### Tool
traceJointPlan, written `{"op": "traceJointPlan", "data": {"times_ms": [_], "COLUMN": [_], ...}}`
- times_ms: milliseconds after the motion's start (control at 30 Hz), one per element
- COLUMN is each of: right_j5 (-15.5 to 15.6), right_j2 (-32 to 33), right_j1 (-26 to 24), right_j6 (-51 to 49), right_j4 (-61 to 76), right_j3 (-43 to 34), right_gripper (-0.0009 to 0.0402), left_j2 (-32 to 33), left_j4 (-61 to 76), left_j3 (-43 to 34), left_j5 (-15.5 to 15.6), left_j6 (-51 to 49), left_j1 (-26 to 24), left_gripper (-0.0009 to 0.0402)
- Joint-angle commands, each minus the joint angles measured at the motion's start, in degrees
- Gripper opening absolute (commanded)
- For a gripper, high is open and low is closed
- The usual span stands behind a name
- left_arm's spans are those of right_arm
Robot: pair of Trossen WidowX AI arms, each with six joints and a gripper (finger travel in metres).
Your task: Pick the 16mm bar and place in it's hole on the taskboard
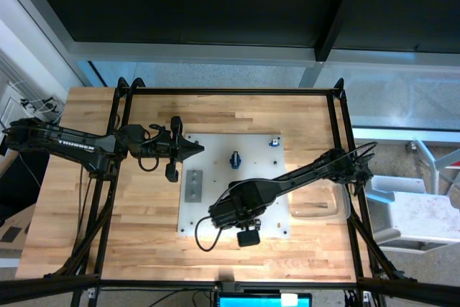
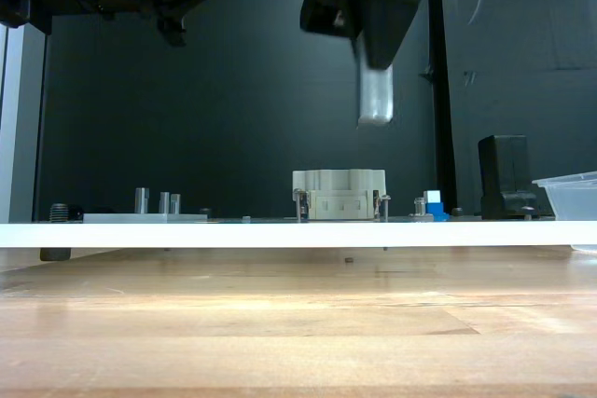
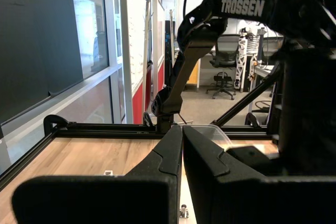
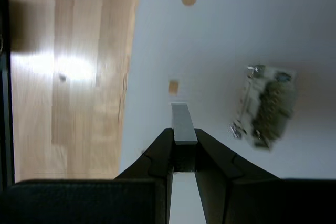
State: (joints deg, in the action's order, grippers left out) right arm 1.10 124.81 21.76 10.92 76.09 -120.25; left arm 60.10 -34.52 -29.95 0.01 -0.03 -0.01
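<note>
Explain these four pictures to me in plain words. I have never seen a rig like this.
Two robot arms stand at the sides of a wooden table, each ending in a claw. One picture looks down from above, one looks level along the tabletop, and two come from cameras on the wrists. On the table lies a white task board carrying a grey block with pegs; a clear plastic tub sits beside it. The right claw is shut on a short metal bar, holding it upright above the board, clear of any hole. The left claw is shut and empty, hovering over the board's left edge.
</note>
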Motion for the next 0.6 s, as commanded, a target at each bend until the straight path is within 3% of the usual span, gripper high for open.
{"op": "traceJointPlan", "data": {"times_ms": [33, 600], "right_j5": [0.0, 0.5], "right_j2": [-3.2, -20.2], "right_j1": [0.4, 4.7], "right_j6": [-6.0, -42.4], "right_j4": [0.3, -3.8], "right_j3": [3.1, 26.3], "right_gripper": [0.0, 0.0], "left_j2": [0.0, 0.0], "left_j4": [0.0, 0.0], "left_j3": [0.0, 0.0], "left_j5": [0.0, 0.0], "left_j6": [0.0, 0.0], "left_j1": [0.0, 0.0], "left_gripper": [0.0, 0.0]}}
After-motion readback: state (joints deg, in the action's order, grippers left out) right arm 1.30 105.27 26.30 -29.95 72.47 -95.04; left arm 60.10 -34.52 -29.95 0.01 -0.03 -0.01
